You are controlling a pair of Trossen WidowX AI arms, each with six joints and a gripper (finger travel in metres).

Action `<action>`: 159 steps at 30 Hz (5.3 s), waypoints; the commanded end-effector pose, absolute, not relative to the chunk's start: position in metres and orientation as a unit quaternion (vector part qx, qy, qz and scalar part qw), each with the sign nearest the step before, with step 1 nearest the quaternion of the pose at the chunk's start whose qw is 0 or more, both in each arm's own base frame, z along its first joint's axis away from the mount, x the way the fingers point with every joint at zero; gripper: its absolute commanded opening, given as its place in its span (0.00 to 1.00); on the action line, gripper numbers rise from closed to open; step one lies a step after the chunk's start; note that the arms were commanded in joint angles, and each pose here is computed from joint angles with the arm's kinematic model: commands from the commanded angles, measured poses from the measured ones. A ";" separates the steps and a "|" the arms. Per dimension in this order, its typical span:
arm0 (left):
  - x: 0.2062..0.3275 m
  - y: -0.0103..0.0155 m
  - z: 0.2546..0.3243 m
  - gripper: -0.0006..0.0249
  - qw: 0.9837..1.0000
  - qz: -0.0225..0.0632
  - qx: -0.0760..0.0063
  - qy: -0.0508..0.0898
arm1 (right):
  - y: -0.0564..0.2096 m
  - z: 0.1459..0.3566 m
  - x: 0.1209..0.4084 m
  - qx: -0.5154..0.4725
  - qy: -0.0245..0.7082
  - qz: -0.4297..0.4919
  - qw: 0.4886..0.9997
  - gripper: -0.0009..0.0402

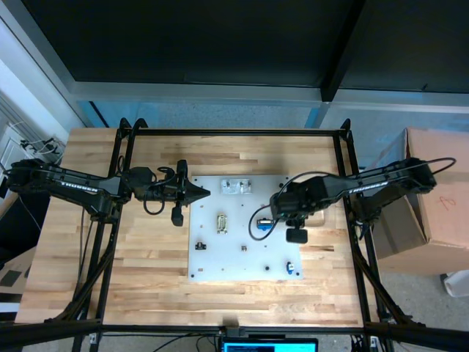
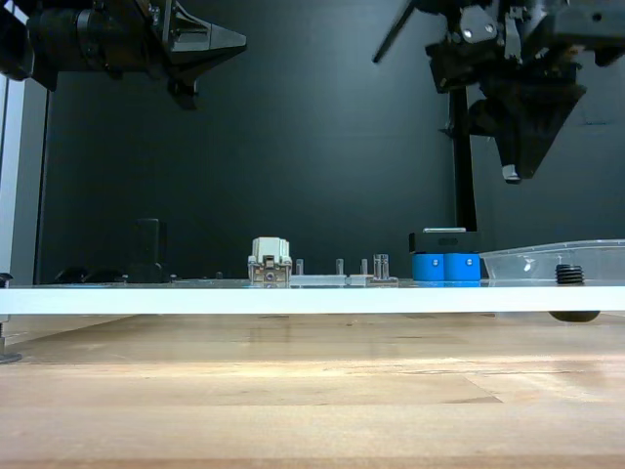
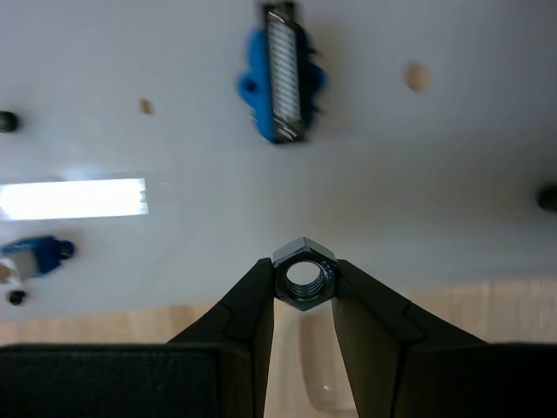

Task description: Unfasten the M12 nut and place it in the container

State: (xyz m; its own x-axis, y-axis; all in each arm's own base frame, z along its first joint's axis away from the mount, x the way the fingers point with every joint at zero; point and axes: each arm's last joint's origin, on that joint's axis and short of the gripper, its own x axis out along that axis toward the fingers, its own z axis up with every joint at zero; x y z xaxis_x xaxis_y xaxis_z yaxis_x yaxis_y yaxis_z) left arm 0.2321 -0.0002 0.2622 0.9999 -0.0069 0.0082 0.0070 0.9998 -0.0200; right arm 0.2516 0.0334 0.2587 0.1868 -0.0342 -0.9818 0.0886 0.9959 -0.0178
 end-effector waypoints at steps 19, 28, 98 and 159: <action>0.232 -0.0002 0.2623 0.02 1.000 -0.003 -0.010 -0.004 | -0.027 0.234 0.167 0.102 0.637 -0.142 0.751 0.05; 0.232 -0.0002 0.2623 0.02 1.000 -0.003 -0.010 -0.004 | -0.028 0.234 0.167 0.104 0.635 -0.144 0.752 0.05; 0.232 -0.0002 0.2623 0.02 1.000 -0.004 -0.010 -0.004 | -0.029 0.234 0.169 0.108 0.628 -0.147 0.757 0.05; 0.232 -0.0002 0.2623 0.02 1.000 -0.004 -0.010 -0.004 | 0.081 0.199 0.193 0.130 0.651 -0.124 0.738 0.05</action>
